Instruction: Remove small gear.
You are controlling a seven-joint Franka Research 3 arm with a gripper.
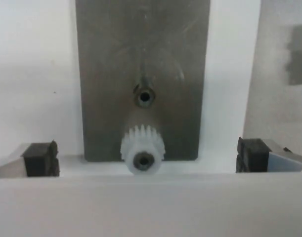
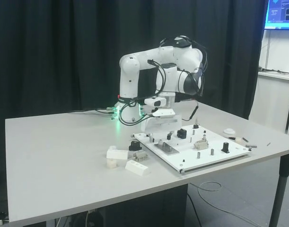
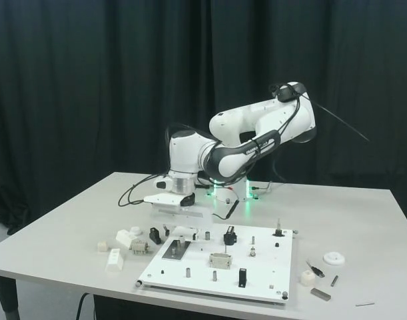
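Between the two black pads (image 1: 41,159) of the pincer (image 1: 143,160), as seen in the wrist view: one small gear (image 1: 142,149), white and toothed, with a dark bore at its centre. It is seated at the near end of a grey plate (image 1: 108,74). The pads are spread wide, one well apart from the gear on each side; nothing is gripped.

Beyond the gear, on the same grey plate: one dark hole (image 1: 144,96), in line with the gear's bore.

Under the grey plate: a white board (image 3: 190,279), laid flat on the grey bench (image 3: 363,227). In the second room view the board is seen to carry several small upright pegs and black fittings; these are too small to be told apart.

Above the board's end nearest the arm's base: the pincer (image 3: 171,212), carried low by the white arm (image 3: 250,127).

Beside the board, on the bench: a cluster of white blocks (image 2: 117,156). At the far side of the board from the pincer: a white disc (image 3: 334,257) and a few small loose pieces.
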